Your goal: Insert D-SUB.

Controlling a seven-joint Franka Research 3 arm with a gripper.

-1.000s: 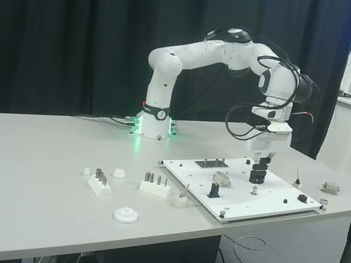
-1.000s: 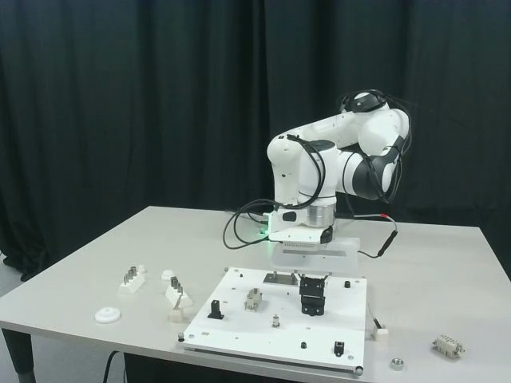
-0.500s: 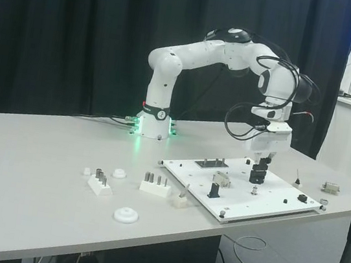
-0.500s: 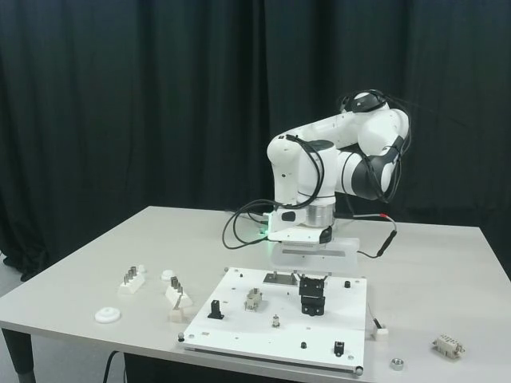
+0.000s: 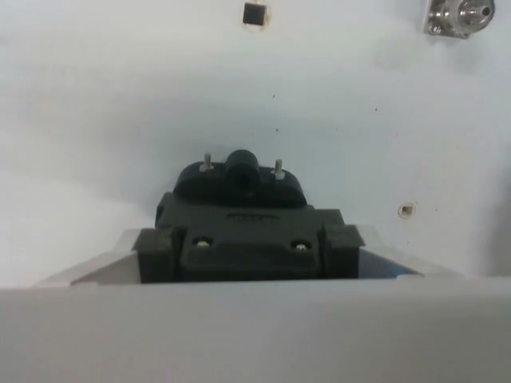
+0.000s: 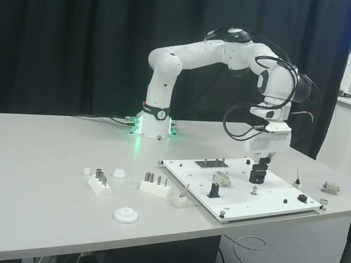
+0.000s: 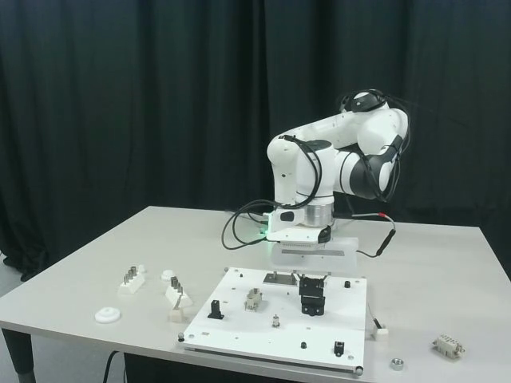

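Black curtains close off the room behind a grey worktop (image 6: 42,152), and the arm's base glows green at centre frame in the first room view. At left of the frame lie loose white fixtures: a peg block (image 6: 100,182), a second peg block (image 6: 157,185) and a round disc (image 6: 126,215), set well apart from the work, presumably as parts for other jobs. Right of them sits the white board (image 6: 263,203), which carries small mounts so that each socket stays fixed under a downward push.

Over the board's middle the pincer (image 6: 259,173) points straight down, and a black connector, by the task sentence the D-SUB (image 5: 241,217), sits directly under it. In the wrist view the connector fills the centre between the fingers, its two screws upright; the pincer looks clamped on it, held square, I judge, so it can go straight down. Whether it is seated in a socket I cannot tell.

At far right a separate grey connector (image 7: 448,345) lies loose on the worktop.
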